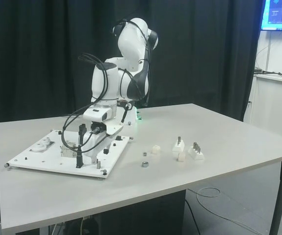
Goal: Pick round peg 4.
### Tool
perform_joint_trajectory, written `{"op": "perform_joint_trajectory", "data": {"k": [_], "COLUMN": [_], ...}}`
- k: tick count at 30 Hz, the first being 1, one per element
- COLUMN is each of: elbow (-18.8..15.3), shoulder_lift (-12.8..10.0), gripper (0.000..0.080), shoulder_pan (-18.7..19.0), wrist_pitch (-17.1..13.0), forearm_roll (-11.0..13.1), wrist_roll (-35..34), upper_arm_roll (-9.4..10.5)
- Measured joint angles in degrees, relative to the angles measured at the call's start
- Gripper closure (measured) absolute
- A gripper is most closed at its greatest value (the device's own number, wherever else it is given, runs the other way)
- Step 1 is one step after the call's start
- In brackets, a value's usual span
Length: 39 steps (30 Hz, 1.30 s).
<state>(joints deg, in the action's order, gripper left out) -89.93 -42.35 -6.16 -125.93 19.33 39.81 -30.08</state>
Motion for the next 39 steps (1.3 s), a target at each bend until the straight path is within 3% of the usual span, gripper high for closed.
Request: {"op": "perform_joint_trajectory", "data": {"k": [1, 2, 12, 39], "elbow": [0.3, 0.7, 3.2, 4.8], "shoulder_lift": [0.0, 0.0, 0.0, 0.0], "gripper": [0.0078, 0.0022, 0.0007, 0.0003], "shoulder_pan": [0.0, 0.0, 0.0, 0.0], "wrist_pitch": [0.5, 0.9, 4.4, 6.6], "forearm_roll": [-0.1, -0.2, -0.9, -1.0], "wrist_roll": [-0.2, -0.4, -1.5, -2.8], "upper_arm_roll": [-0.07, -0.13, -0.48, -0.79]}}
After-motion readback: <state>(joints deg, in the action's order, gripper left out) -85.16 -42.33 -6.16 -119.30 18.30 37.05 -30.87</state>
